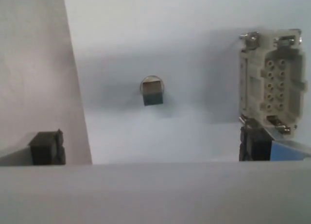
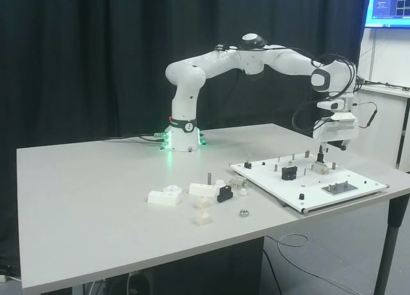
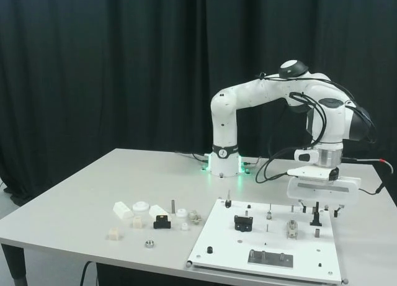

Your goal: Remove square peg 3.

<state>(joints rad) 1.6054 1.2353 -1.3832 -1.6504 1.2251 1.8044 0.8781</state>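
Square peg 3 [image 1: 152, 91] stands in white board [image 2: 307, 180] near far edge; gripper [image 1: 150, 151] spread, empty above it: centre fingers [image 1: 47, 147] astride, descend straight, pinch flat faces.

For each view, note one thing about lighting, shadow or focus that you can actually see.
Wrist view: the small square-topped peg throws a soft shadow on the white board, and the white foreground band is blurred. First room view: green light glows at the arm's base, and a lit screen shines in the corner. Second room view: the black curtain stays dark, the grey table evenly lit.
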